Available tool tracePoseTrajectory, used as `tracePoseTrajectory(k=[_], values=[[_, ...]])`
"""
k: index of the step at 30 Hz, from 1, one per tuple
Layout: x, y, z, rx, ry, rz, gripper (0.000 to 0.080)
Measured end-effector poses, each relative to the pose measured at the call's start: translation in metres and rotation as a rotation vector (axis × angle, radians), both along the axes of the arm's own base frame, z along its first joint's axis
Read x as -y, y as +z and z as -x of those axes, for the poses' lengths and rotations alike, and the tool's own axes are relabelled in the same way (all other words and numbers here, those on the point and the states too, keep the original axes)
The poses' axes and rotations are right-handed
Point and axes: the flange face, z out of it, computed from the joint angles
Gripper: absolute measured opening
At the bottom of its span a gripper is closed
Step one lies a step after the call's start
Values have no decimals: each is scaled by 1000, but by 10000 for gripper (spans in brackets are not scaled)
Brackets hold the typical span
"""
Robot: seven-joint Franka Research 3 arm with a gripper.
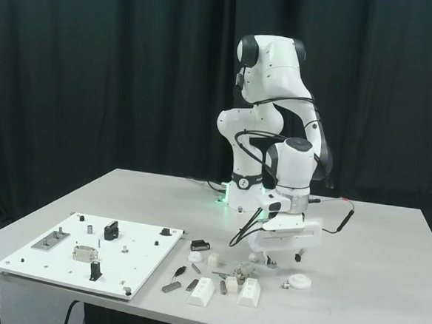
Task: Remove square peg 1.
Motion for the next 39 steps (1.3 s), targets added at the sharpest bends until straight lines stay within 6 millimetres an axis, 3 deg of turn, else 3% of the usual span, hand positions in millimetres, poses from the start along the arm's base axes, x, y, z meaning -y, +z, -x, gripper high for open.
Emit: tracePoseTrajectory(k=[16, 39], values=[[0, 13, -7, 13, -5, -6, 800], [21, 50, -41, 13, -52, 15, 800]])
